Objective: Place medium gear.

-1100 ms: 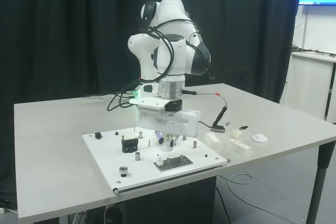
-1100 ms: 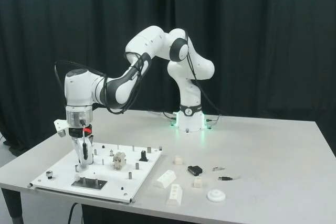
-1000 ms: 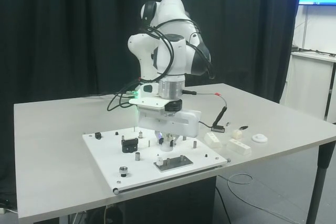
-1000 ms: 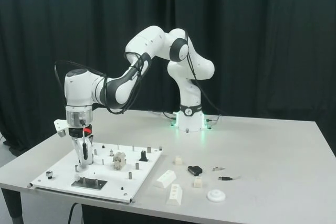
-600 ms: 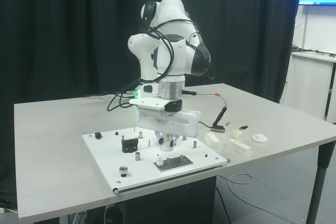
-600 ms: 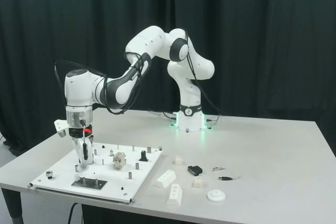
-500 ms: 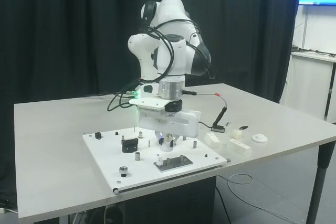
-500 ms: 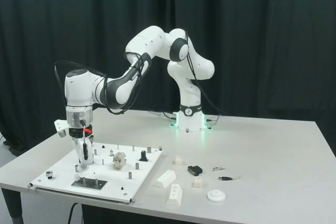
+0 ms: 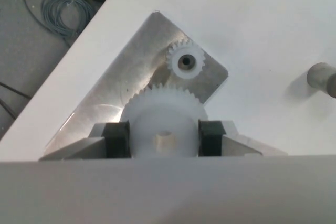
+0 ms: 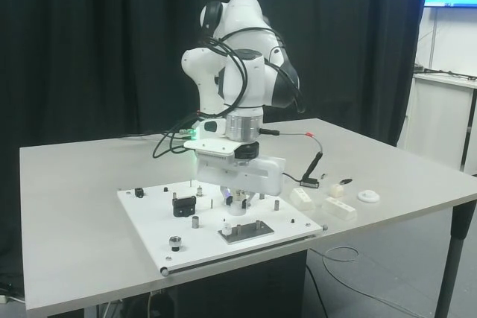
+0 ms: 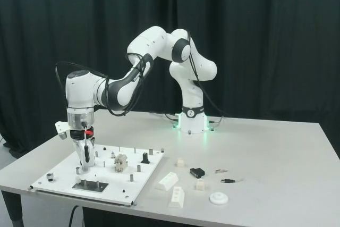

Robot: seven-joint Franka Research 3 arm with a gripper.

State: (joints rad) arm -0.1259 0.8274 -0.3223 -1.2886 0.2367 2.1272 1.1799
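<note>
Against the frames of a second ago we note no shift: arm and gripper hold the same pose over the white board, low and left of centre in the first room view. The black finger pads clamp the white medium gear from both sides. It sits over the metal plate, its teeth beside the small gear.
</note>
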